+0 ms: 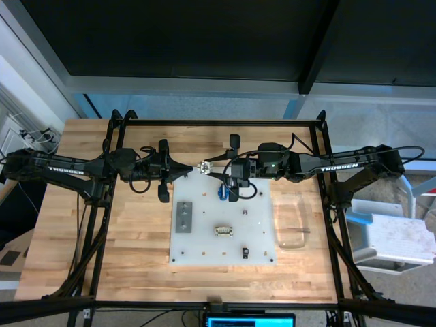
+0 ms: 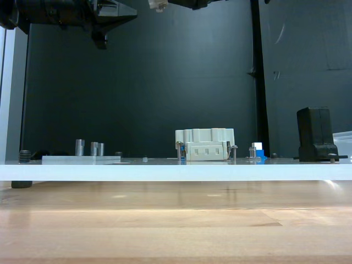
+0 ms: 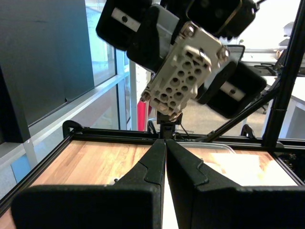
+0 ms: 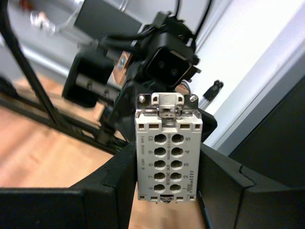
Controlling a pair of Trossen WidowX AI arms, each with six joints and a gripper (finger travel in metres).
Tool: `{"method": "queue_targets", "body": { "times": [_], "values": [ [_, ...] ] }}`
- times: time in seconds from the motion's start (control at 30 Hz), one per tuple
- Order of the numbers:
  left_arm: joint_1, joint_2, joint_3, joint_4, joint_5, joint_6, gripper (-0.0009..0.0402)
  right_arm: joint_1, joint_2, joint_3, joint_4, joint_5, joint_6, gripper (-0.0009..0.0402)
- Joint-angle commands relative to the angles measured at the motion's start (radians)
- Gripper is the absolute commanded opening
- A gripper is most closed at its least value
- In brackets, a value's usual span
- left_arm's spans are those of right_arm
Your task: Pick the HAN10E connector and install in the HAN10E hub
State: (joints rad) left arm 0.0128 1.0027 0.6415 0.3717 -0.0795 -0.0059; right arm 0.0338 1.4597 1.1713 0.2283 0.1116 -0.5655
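The table (image 1: 136, 272) is made of light wood strips. A black frame (image 1: 218, 122) runs around it. A white plate (image 1: 197, 255) lies flat in the middle of the table. Behind the table there is a big dark wall, and past the frame the room is bright with windows.

On the white plate sits a grey metal block (image 1: 184, 216). The HAN10E hub (image 1: 223, 233) sits near the middle of the plate, a small beige socket with shiny ends. A blue part (image 1: 223, 193) stands farther back, and a small black part (image 1: 244, 254) stands near the front edge. A clear tray (image 1: 293, 221) lies on the wood just beside the plate on the right.

Both arms reach in from the sides and meet high up over the back edge of the plate.

The right gripper (image 1: 212, 168) has its two fingers (image 4: 114, 191) squeezed on the sides of the HAN10E connector (image 4: 168, 148). The connector's face, with two rows of round holes, points toward the other arm. It is up in the air, well above the hub and farther back than it.

The left gripper (image 3: 165, 148) has its fingers pressed together with nothing between them. Its tip points at the connector and is very near it, but not touching.
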Motion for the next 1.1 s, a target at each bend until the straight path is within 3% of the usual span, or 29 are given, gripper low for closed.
{"method": "queue_targets", "body": {
  "times": [0.03, 0.17, 0.27, 0.8, 0.97, 1.1],
  "values": [
    [0.0, 0.0, 0.0, 0.0, 0.0, 0.0, 0.0, 0.002, -0.001, -0.007, 0.002, 0.0, -0.143, 0.0],
    [0.0, 0.0, 0.0, 0.0, 0.0, 0.0, 0.0, 0.002, -0.001, -0.013, 0.002, 0.001, -0.29, 0.0],
    [0.0, 0.0, 0.0, 0.0, 0.0, 0.0, 0.0, 0.003, -0.001, -0.012, 0.002, 0.001, -0.334, 0.0],
    [0.0, 0.0, 0.0, 0.0, 0.0, 0.0, 0.0, 0.01, -0.004, -0.008, -0.02, 0.002, -0.33, 0.0],
    [0.0, 0.0, 0.0, 0.0, 0.0, 0.0, 0.0, 0.059, -0.027, 0.058, -0.262, 0.028, -0.317, 0.0],
    [0.0, 0.0, 0.0, 0.0, 0.0, 0.0, 0.0, 0.084, -0.027, 0.153, -0.587, 0.027, -0.185, 0.0]
  ]
}}
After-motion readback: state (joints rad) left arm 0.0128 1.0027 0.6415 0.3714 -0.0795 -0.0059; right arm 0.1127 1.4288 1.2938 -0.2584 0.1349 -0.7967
